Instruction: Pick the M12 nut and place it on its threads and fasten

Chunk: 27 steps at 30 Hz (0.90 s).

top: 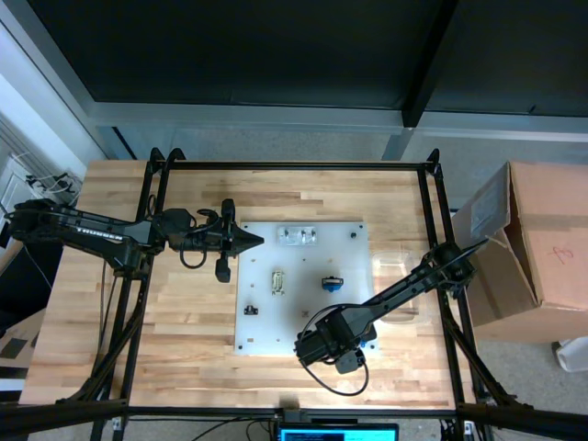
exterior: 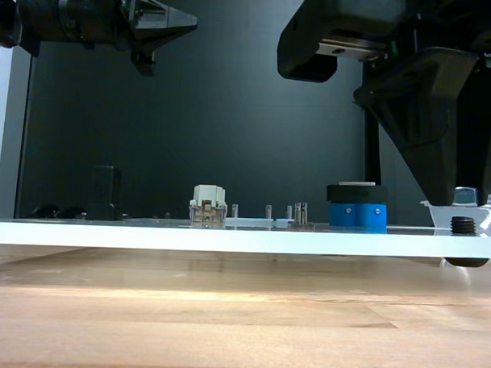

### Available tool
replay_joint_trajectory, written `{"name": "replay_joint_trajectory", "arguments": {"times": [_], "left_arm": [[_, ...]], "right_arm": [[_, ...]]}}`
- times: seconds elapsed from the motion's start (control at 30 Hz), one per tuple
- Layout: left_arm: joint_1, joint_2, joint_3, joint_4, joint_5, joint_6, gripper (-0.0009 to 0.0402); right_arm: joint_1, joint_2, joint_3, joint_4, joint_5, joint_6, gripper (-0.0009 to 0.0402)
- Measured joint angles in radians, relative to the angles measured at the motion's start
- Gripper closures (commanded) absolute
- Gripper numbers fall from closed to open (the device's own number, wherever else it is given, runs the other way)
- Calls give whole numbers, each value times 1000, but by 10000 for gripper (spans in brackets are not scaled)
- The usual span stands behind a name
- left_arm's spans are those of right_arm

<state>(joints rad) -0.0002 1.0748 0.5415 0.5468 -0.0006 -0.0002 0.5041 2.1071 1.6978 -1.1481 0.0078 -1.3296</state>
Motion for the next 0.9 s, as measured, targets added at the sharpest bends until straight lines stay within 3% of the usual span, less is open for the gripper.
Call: {"name": "replay_joint_trajectory", "arguments": {"times": [0.9], "left_arm": [[0,0,0,0,0,0,393]], "right_arm": [[-1,-4,-47,57,-11,19,384]]}}
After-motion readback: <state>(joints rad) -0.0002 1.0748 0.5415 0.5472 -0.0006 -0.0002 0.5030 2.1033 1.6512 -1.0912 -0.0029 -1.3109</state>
